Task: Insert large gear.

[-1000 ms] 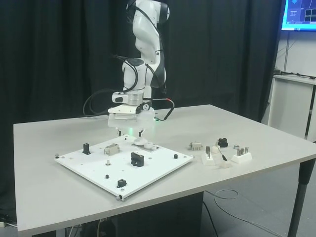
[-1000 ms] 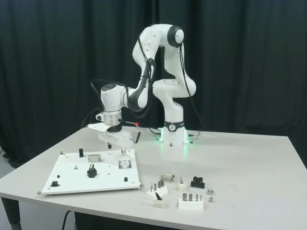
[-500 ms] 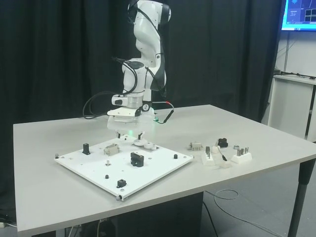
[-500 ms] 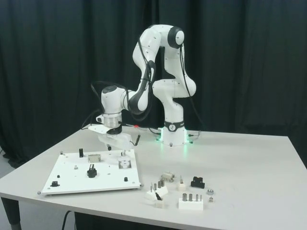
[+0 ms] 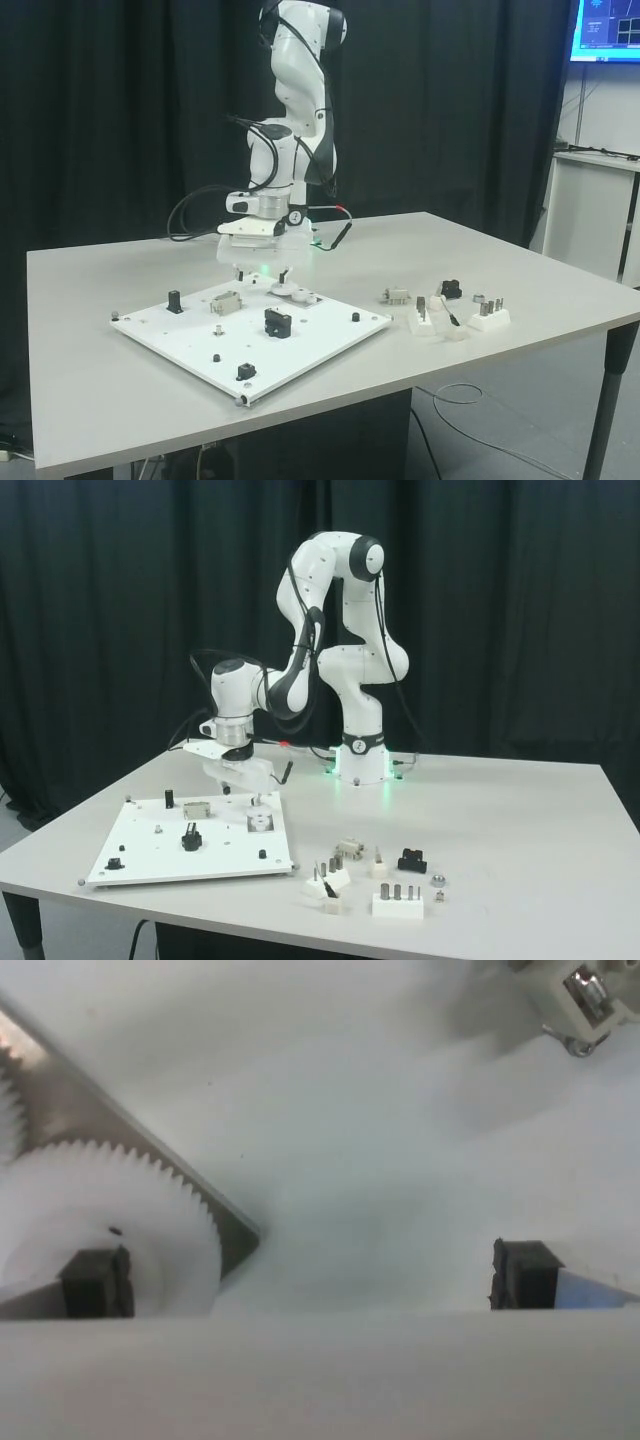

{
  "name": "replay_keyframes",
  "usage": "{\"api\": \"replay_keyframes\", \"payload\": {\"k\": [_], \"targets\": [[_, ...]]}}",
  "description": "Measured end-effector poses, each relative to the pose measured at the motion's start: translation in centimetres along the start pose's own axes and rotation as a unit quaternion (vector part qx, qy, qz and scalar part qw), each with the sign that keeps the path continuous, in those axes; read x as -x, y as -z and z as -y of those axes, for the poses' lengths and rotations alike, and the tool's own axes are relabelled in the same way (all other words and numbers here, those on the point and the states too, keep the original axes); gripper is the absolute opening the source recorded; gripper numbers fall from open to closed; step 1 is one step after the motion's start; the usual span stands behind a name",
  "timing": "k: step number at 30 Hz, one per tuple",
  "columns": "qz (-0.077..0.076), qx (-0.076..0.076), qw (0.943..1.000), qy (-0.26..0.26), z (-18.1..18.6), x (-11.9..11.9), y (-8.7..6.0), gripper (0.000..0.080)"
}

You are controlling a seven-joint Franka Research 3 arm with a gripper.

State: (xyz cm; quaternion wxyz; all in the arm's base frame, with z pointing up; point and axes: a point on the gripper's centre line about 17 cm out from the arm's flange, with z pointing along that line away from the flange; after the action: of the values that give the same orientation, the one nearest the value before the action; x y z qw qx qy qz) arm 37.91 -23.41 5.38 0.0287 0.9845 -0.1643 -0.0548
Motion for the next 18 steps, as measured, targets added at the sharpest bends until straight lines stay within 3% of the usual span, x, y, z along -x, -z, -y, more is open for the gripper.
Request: {"api": "replay_keyframes", "payload": {"k": [18], "targets": [[-0.007,-0.008,0.9999,0.007,-0.03,-0.28,-0.47,0.0800]]}}
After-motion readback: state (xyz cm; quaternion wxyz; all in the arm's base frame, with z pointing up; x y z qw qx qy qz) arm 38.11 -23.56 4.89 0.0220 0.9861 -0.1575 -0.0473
